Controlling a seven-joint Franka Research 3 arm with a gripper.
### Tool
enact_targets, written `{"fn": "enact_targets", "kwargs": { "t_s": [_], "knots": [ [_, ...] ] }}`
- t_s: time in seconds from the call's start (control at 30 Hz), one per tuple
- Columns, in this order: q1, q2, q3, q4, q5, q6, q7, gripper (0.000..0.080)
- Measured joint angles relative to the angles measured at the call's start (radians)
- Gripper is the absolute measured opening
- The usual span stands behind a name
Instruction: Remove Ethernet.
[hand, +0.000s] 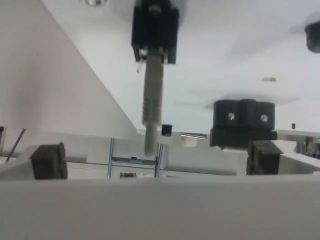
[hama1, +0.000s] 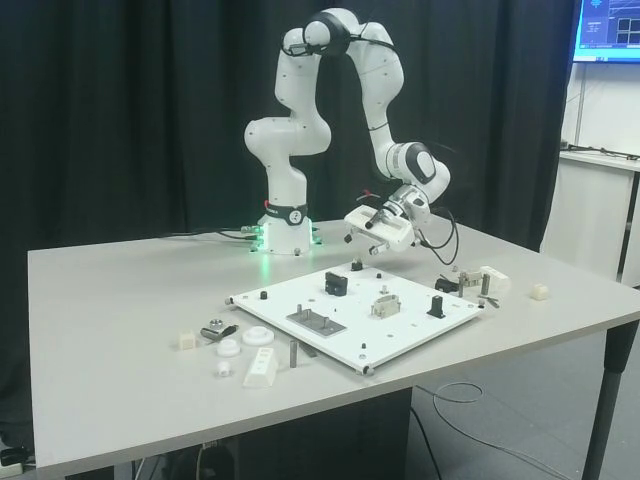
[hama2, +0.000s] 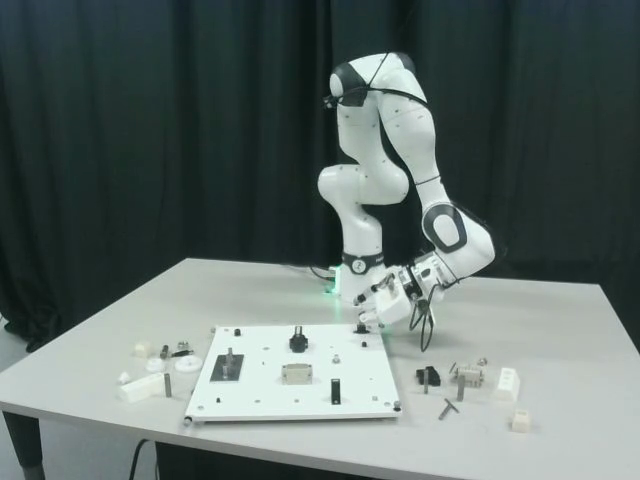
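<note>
Gripper (hand: 155, 162): fingers spread wide, holding nothing.
Ethernet plug (hand: 152, 95): seated in black socket (hand: 155, 30), at the gripper's 12 o'clock.
Board (hama1: 352, 313): white, on grey table (hama1: 120, 300).

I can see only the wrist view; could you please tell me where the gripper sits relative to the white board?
Observer: The gripper hangs above the white board, over its edge nearest the arm's base, and is clear of the surface.
Operator: Thank you. Is anything lying loose off the board?
Observer: Yes, a cluster of small parts lies on the grey table beyond one end of the board, apart from the gripper.
Operator: And beyond the other end?
Observer: Several white parts lie on the table there, farther from the gripper than the first cluster.
</note>
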Motion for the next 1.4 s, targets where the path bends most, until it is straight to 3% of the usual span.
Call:
{"fn": "enact_targets", "kwargs": {
  "t_s": [0.63,1.4],
  "knots": [
    [0.004,0.086,0.007,-0.007,-0.061,-0.007,0.066,0.08],
    [0.006,0.092,0.02,-0.004,-0.107,-0.017,0.103,0.08]
  ]
}}
